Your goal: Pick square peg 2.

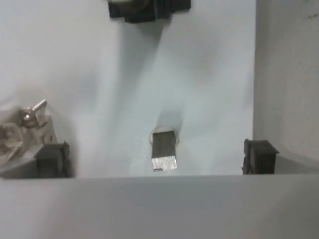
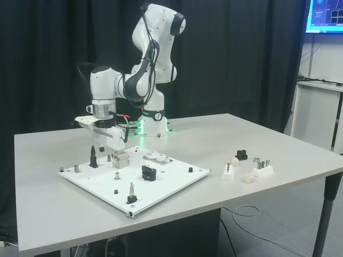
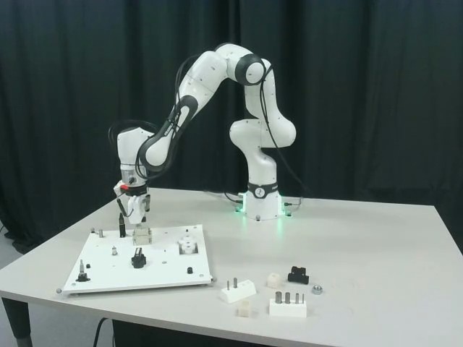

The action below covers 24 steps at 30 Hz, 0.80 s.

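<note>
Peg (image 1: pixel 164 150) upright on board (image 2: pixel 171 176), between the fingertips (image 1: pixel 52 159), gripper (image 1: pixel 154 158) above it, board on table (image 2: pixel 257 139)

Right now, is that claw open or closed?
Open. In the wrist view the gripper's two black fingertips stand far apart, with the small peg between them, untouched.

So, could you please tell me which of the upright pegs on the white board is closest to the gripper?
The square peg between the fingertips of the gripper, at the white board's far-left area; the other pegs stand nearer the board's front edge.
</note>
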### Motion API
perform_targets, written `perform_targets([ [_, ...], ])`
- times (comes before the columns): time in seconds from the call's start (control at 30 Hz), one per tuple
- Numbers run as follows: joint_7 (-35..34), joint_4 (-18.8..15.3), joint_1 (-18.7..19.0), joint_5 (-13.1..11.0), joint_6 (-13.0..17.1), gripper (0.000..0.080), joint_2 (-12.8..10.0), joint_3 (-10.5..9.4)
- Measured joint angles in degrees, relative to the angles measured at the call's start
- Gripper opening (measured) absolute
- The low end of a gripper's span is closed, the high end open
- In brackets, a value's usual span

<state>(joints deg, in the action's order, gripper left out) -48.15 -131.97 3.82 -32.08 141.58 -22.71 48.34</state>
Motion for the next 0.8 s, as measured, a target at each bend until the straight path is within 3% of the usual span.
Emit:
perform_targets([
  [0.03,0.7,0.0,0.0,0.1,0.0,0.0768,0.0,0.07],
  [0.8,3.5,0.3,0.0,2.9,-0.4,0.0799,1.3,1.7],
])
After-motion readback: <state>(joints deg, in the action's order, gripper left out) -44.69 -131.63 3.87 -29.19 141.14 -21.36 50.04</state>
